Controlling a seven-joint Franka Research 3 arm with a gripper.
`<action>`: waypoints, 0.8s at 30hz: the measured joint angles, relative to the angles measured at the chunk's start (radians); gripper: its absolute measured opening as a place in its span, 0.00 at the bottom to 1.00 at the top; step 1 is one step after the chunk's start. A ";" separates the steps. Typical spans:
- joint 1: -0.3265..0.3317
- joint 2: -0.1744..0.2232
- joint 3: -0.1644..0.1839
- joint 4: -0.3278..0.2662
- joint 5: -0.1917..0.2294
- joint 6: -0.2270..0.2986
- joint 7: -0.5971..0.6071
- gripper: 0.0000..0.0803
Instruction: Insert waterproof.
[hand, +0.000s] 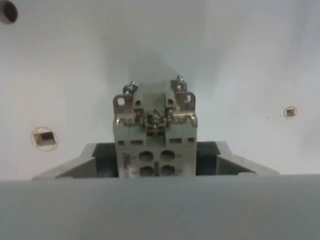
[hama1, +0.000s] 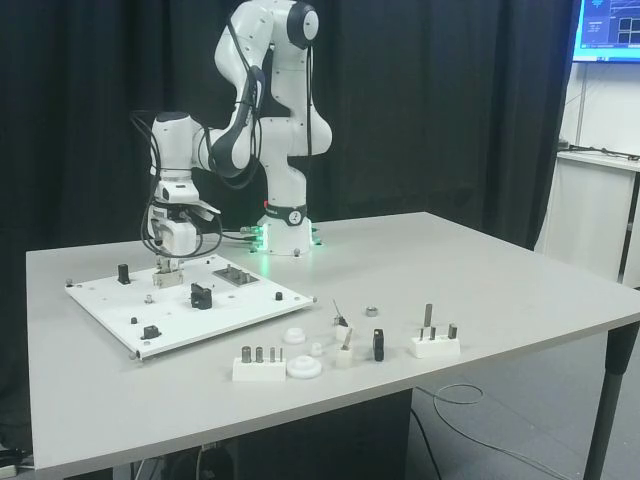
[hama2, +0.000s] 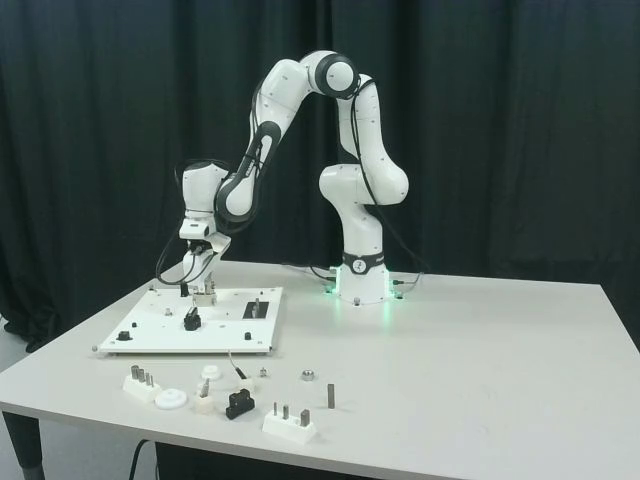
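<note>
white board (hand: 240, 60) | connector (hand: 155, 135) base hidden | end effector (hama1: 166, 268) grips connector

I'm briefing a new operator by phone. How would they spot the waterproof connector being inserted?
Find the white board on the grey table, beside the arm's base. The waterproof connector sits under the pincer at the board's far side. Unlike the black parts nearby, it is grey, with metal clips, screws and four round holes.

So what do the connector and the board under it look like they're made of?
Connector: seemingly grey moulded plastic, matte, carrying shiny metal screws and clips on top. Board: smooth white panel with a dull sheen, maybe painted metal or plastic; can't tell which.
</note>
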 joint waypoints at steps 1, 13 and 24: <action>0.000 0.000 0.000 0.000 0.000 0.001 -0.002 0.39; 0.000 0.000 0.000 -0.003 0.013 0.009 -0.029 0.39; -0.001 0.000 -0.001 -0.005 0.037 0.015 -0.056 0.39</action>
